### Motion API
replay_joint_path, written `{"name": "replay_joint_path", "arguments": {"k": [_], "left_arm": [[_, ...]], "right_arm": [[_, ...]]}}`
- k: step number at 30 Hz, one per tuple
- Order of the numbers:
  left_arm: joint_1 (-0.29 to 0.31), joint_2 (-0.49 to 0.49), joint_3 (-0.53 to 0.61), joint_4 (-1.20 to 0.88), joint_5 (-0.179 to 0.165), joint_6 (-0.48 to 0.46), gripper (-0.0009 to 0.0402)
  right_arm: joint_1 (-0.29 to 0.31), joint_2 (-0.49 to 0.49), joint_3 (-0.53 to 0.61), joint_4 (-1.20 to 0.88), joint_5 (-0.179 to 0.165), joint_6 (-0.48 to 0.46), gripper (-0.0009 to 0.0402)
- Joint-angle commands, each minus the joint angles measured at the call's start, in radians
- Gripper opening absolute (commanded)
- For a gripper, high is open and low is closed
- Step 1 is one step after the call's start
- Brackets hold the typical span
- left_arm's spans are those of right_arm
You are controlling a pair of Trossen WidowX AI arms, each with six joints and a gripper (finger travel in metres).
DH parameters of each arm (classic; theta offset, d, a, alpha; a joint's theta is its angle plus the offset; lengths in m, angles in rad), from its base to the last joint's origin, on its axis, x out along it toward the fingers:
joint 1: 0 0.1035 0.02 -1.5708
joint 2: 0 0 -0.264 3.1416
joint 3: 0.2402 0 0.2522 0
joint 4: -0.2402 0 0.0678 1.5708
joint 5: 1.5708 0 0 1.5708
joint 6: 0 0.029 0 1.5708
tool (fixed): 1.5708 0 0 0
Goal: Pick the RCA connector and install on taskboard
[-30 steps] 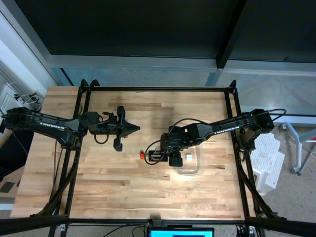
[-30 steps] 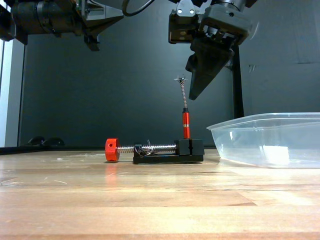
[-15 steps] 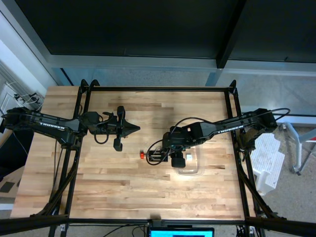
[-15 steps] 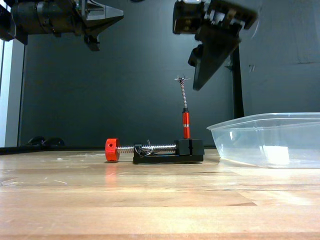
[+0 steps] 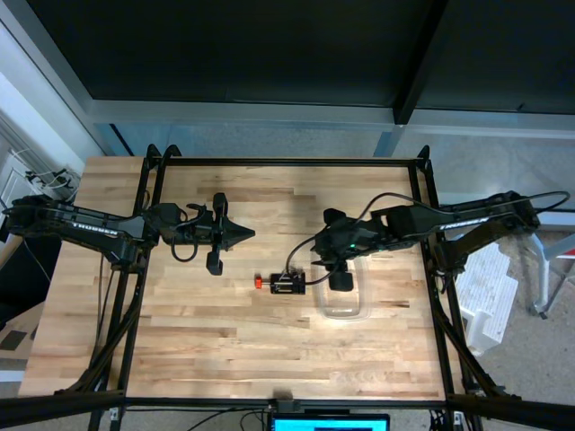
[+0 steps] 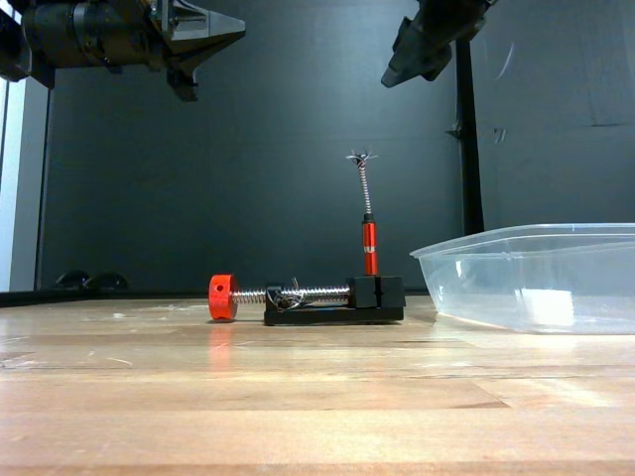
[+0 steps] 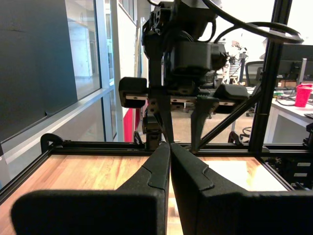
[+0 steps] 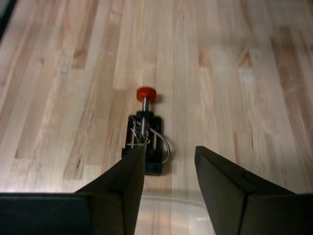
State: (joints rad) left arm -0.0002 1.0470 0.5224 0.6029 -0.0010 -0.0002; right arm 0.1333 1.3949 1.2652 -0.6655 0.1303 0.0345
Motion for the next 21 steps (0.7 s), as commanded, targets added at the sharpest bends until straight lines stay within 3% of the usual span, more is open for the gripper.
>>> {"name": "replay_joint_path", "arguments": {"k": [1, 3, 5, 7, 12, 14, 19, 21], "left_arm": [[0.0, 0.0, 0.0, 0.0, 0.0, 0.0, 0.0], [0.0, 0.0, 0.0, 0.0, 0.0, 0.0, 0.0], [0.0, 0.0, 0.0, 0.0, 0.0, 0.0, 0.0], [0.0, 0.0, 0.0, 0.0, 0.0, 0.0, 0.0], [0.0, 0.0, 0.0, 0.0, 0.0, 0.0, 0.0], [0.0, 0.0, 0.0, 0.0, 0.0, 0.0, 0.0], [0.0, 0.0, 0.0, 0.0, 0.0, 0.0, 0.0], [0.0, 0.0, 0.0, 0.0, 0.0, 0.0, 0.0]], "right_arm": [[-0.021, -0.048, -0.051, 0.054, -0.002, -0.025, 0.01], [-0.036, -0.072, -0.08, 0.089, -0.021, -0.033, 0.0081], [-0.055, -0.096, -0.113, 0.137, -0.072, -0.036, 0.0061], [-0.07, -0.119, -0.149, 0.201, -0.102, -0.042, 0.0041], [-0.084, -0.164, -0.225, 0.324, -0.107, -0.069, -0.0003], [-0.091, -0.18, -0.249, 0.365, -0.108, -0.07, 0.0004], [-0.127, -0.21, -0.31, 0.479, -0.18, -0.069, -0.0001], [-0.135, -0.218, -0.329, 0.522, -0.18, -0.07, 0.0001]]}}
